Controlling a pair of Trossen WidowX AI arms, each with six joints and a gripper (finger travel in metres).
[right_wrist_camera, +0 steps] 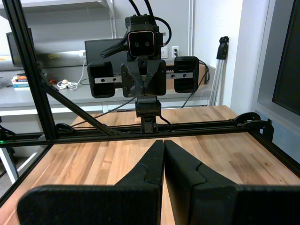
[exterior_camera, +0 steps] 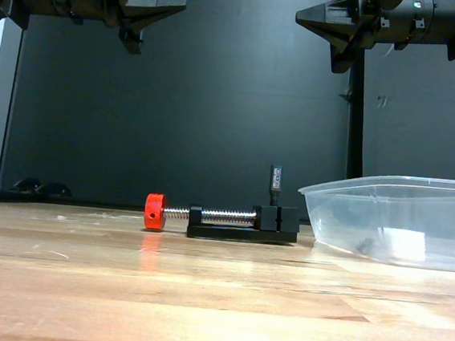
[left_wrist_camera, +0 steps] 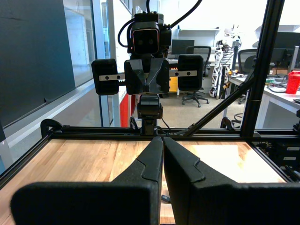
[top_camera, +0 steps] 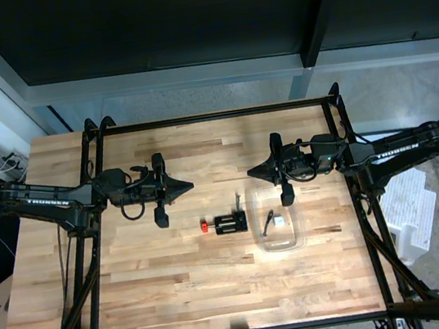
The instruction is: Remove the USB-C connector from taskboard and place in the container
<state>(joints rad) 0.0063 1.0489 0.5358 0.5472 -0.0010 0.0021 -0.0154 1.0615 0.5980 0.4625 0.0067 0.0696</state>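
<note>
Left gripper (top_camera: 187,187) and right gripper (top_camera: 253,173) hang high over the middle of the surface (top_camera: 180,290), tips facing each other and apart, each with its fingers pressed together and holding nothing. Below them, the USB-C connector (top_camera: 268,223) lies inside the container (top_camera: 286,240), just beside a small white cube (top_camera: 279,221). The container sits just beside the taskboard (top_camera: 232,223), on the side nearer the surface's right edge, and the taskboard's orange-red knob (top_camera: 205,226) points toward the left edge.

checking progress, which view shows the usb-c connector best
High view: the USB-C connector lies inside the container. Low view leaves it unclear; wrist views miss it. Shut left gripper and right gripper hover above the table.
</note>
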